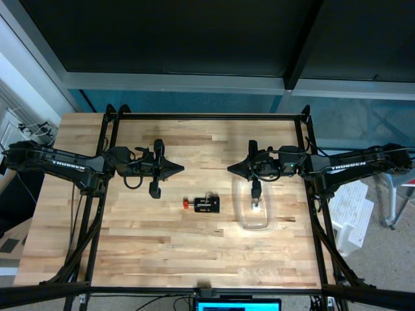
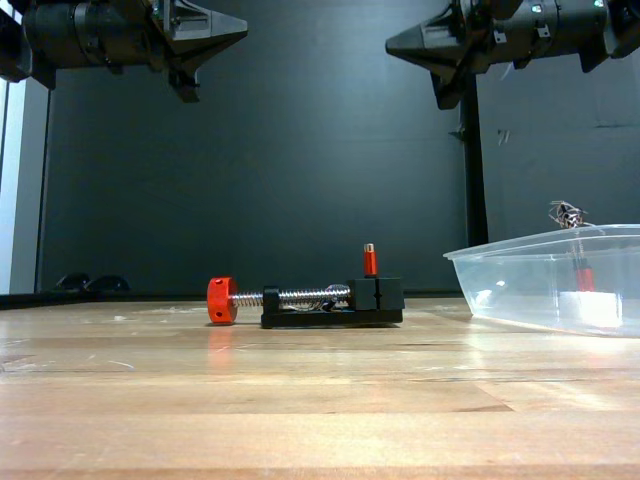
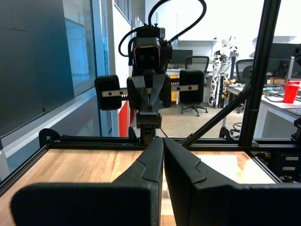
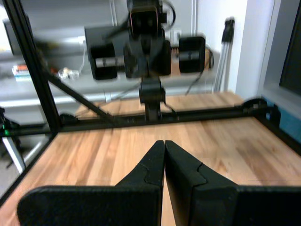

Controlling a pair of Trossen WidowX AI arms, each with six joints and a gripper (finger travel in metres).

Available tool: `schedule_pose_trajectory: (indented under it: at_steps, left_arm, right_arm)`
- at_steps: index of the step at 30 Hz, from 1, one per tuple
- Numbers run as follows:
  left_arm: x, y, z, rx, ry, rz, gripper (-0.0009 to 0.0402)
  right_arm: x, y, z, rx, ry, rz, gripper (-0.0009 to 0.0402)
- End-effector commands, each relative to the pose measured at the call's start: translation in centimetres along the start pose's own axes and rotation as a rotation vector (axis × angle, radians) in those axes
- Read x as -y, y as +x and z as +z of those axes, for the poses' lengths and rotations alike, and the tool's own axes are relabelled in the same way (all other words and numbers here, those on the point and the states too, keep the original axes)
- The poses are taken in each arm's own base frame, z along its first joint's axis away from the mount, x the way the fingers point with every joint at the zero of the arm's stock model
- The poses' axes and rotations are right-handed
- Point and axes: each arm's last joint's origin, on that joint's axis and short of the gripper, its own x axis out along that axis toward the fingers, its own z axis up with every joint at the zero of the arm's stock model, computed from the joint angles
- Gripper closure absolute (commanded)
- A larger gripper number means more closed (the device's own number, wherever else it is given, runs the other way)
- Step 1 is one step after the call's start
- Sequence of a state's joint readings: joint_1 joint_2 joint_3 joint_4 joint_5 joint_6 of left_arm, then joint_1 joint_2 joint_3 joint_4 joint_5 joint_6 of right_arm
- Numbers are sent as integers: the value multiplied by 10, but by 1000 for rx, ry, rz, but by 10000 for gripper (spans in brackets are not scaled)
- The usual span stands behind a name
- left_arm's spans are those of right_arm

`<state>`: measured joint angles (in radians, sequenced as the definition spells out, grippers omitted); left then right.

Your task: Pick the rca connector and install on the hub

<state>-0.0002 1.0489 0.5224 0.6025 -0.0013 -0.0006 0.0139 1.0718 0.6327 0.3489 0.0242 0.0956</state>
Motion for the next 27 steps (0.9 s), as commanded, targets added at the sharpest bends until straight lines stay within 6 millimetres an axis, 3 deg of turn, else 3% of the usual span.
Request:
schedule_pose_trajectory:
  at_steps: [1, 13, 27]
  left_arm:
    - [0, 0, 0, 0, 0, 0, 393]
    - [0, 0, 0, 0, 0, 0, 393]
    - [0, 0, 0, 0, 0, 0, 393]
  right_arm:
    - [-1, 1, 4, -80, -2, -5, 393]
    - [-9, -12, 11, -496, -23, -14, 393]
    - [-27, -38, 21, -791, -33, 20, 393]
